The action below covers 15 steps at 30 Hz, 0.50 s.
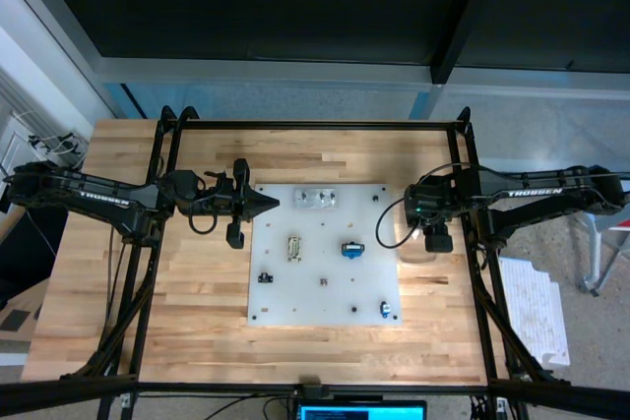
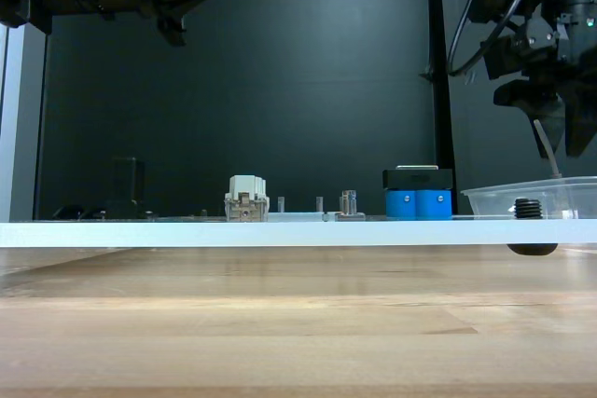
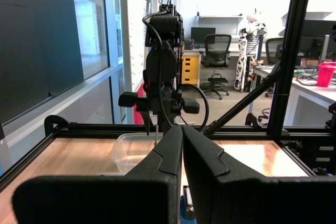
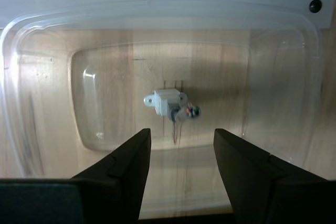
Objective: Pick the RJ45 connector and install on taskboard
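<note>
closest to me, my right gripper point(image 4: 182, 136) hangs with its jaws spread wide and nothing between them, pointing down into a clear tray point(image 4: 157, 11). past the fingertips, the rj45 connector point(image 4: 173, 106) lies on the tray's floor, about mid-tray, apart from both fingers. the tray sits on the wooden table point(image 1: 197, 322), just beside the right edge of the taskboard point(image 1: 315, 304). further across, a blue fitting point(image 1: 351, 249) stands near the board's middle. beyond that, my left gripper point(image 1: 268, 204) is high over the board's left edge, jaws pressed together on nothing, pointing toward my right arm.
</note>
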### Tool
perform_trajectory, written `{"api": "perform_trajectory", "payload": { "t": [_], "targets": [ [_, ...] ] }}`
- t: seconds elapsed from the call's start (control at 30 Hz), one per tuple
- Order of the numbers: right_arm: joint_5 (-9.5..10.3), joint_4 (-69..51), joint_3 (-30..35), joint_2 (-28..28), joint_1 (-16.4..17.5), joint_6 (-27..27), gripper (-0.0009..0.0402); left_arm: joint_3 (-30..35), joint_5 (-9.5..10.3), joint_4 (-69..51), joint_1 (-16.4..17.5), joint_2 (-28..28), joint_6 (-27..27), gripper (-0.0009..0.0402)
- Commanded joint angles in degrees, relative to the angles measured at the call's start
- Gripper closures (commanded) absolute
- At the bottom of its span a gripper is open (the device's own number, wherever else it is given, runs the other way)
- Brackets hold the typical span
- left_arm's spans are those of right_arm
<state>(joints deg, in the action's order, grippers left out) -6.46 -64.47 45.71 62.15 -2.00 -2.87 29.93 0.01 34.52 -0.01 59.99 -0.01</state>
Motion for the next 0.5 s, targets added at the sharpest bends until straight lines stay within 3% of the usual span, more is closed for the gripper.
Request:
{"api": "perform_trajectory", "payload": {
  "t": [0.03, 0.5],
  "targets": [
    [0.02, 2.14, -1.07, 0.70, 0.00, 0.13, 0.0208, 0.02, 0.00, 0.02, 0.00, 0.02, 0.02, 0.0393],
    [0.02, 5.86, -2.75, 4.92, -0.26, -0.15, 0.0203, 0.02, 0.00, 0.02, 0.02, 0.02, 0.02, 0.0393]
  ]
}}
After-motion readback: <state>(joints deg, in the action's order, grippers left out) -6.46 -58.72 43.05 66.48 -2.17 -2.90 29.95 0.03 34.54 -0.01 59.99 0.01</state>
